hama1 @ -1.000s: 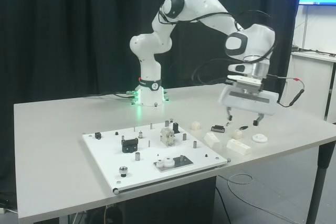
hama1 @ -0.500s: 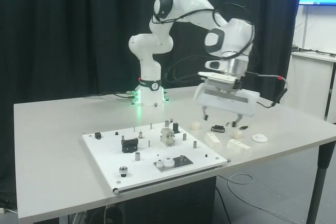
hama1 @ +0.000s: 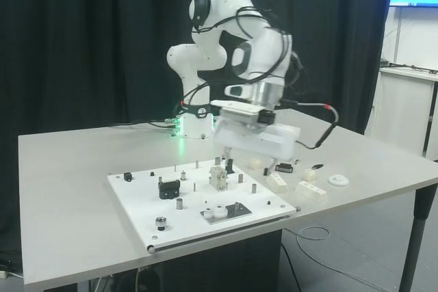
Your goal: Remove medium gear.
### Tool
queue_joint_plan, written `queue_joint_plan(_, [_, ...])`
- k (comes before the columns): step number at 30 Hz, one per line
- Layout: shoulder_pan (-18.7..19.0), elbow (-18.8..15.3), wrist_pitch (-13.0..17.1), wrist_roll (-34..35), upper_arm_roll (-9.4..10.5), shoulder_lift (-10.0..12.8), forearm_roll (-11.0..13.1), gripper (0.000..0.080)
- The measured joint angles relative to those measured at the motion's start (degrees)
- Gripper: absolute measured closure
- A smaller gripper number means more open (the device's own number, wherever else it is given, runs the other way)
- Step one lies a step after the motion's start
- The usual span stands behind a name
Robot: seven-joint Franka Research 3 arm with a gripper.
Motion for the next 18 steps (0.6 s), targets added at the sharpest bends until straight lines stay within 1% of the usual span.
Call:
queue_joint_plan(4, [-1.85, 0.03, 1.32, -1.76, 0.0, 0.8, 2.34, 0.0003])
queue_joint_plan(7, [-3.06, 0.22, 1.55, -3.66, 0.0, 1.38, 4.65, 0.0003])
queue_joint_plan(13, [-4.85, 1.02, 1.35, -7.34, -0.18, 2.6, 9.25, 0.0003])
queue_joint_plan(18, [-5.84, 2.05, 0.06, -9.48, -0.34, 3.57, 11.5, 0.0003])
